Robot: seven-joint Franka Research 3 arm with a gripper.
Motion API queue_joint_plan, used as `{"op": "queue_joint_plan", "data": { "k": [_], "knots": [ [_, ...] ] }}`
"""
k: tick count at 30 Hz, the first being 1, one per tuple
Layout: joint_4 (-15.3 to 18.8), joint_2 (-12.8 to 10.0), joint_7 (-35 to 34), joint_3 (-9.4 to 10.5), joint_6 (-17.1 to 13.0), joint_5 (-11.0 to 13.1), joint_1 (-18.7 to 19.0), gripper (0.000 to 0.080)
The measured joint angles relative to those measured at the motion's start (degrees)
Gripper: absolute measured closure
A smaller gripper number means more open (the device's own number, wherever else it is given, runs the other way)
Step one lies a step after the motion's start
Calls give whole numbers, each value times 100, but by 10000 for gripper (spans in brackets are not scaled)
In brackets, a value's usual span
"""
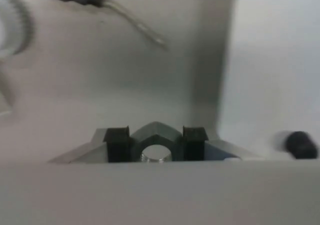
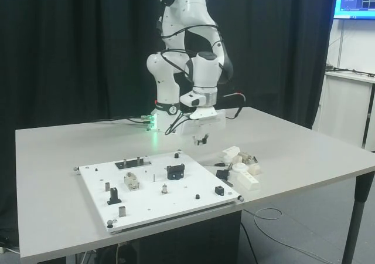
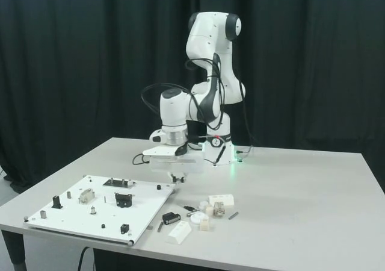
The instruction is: Place bolt 4.
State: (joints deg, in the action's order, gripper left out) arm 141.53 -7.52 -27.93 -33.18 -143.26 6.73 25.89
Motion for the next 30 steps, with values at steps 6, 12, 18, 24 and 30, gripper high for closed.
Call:
{"op": "queue_joint_plan", "data": {
  "k": [6,12,18,24,30],
  "knots": [
    [0,-3,-401,23,88,-21,206,578],
    [0,-31,-679,82,76,-50,277,578],
    [1,-109,-770,132,-46,-52,307,578],
    [6,-257,-918,213,-264,-51,308,578],
    [13,-440,-1018,320,-481,-38,306,578]
  ]
}}
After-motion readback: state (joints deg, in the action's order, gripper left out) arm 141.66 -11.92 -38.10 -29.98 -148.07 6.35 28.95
